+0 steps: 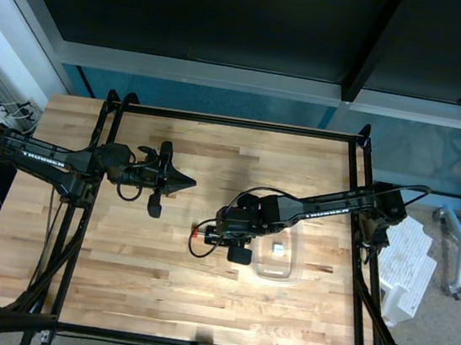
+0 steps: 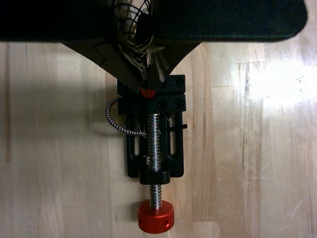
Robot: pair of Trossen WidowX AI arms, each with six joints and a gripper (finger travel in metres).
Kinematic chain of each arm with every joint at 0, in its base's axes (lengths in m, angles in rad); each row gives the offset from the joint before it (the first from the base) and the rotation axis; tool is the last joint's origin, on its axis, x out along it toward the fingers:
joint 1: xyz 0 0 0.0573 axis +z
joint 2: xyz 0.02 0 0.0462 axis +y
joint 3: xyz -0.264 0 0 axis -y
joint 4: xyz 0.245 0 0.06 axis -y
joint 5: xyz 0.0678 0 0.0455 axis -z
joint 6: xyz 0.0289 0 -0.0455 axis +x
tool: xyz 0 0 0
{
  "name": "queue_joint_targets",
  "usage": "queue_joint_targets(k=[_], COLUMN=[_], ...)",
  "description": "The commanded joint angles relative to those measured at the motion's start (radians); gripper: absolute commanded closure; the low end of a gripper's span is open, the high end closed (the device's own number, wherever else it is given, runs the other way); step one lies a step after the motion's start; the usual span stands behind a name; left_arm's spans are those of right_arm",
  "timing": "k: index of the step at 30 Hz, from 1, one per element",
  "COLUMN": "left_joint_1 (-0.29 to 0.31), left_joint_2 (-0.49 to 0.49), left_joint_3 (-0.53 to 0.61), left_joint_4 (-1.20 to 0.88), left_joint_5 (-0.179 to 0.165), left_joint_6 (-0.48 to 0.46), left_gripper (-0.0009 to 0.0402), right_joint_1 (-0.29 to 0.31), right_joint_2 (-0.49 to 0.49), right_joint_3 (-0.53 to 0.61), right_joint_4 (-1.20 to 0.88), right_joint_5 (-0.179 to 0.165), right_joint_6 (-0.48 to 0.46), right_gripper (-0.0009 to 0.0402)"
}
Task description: Pick the rca connector and install on the hub
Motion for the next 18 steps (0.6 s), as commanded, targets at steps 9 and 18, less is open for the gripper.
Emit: queue_joint_targets(k=[9,18], left_joint_1=[0.000,0.000], left_joint_2=[0.000,0.000], left_joint_3=[0.000,0.000], left_joint_4=[0.000,0.000], left_joint_5=[0.000,0.000], left_joint_6=[0.000,0.000], left_gripper=[0.0393,0.0393], right_joint_1=[-0.005,-0.007], right_joint_2=[0.019,0.019], right_joint_3=[-0.002,-0.010], right_joint_4=[0.002,0.014], right_joint_5=[0.000,0.000], right_joint_6=[-0.003,-0.002], right_gripper=[0.0393,0.0393])
